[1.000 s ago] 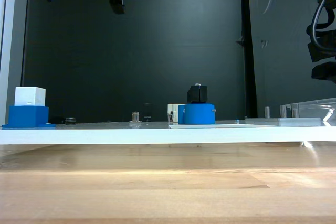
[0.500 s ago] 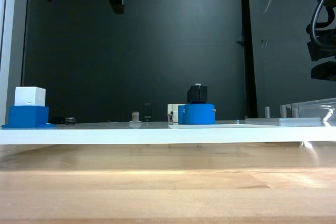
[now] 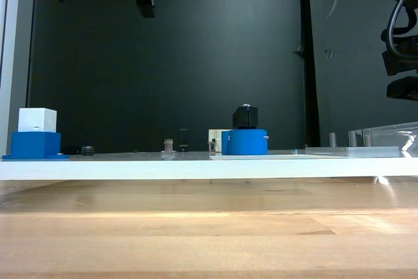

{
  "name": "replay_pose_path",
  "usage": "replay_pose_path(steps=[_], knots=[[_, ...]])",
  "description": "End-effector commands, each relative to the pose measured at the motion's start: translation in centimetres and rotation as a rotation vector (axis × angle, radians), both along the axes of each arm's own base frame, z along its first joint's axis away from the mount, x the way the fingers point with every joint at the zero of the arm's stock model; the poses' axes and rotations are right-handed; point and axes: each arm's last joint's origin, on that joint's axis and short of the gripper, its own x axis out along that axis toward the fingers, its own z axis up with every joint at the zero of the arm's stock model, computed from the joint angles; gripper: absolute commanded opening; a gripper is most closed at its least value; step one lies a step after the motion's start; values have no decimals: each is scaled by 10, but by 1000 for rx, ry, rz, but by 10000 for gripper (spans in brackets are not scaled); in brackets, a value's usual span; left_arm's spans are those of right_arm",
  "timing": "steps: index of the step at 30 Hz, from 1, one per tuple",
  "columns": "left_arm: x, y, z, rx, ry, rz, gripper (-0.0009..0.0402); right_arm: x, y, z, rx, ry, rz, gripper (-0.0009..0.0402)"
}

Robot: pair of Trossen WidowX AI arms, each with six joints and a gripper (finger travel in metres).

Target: Pick the 16mm cylinder and install on the taskboard

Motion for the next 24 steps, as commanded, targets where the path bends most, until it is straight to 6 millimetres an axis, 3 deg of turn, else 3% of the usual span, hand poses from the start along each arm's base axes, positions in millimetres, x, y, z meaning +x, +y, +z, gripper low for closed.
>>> replay_pose_path(steps=[1, 11, 24], knots=[[0, 0, 0, 0, 0, 1, 1, 1, 1, 2, 4, -3, 1, 35], [0, 0, 0, 0, 0, 1, 1, 8, 4, 25, 15, -26, 6, 7], [0, 0, 0, 0, 0, 0, 1, 27, 13, 86, 52, -107, 4, 0]])
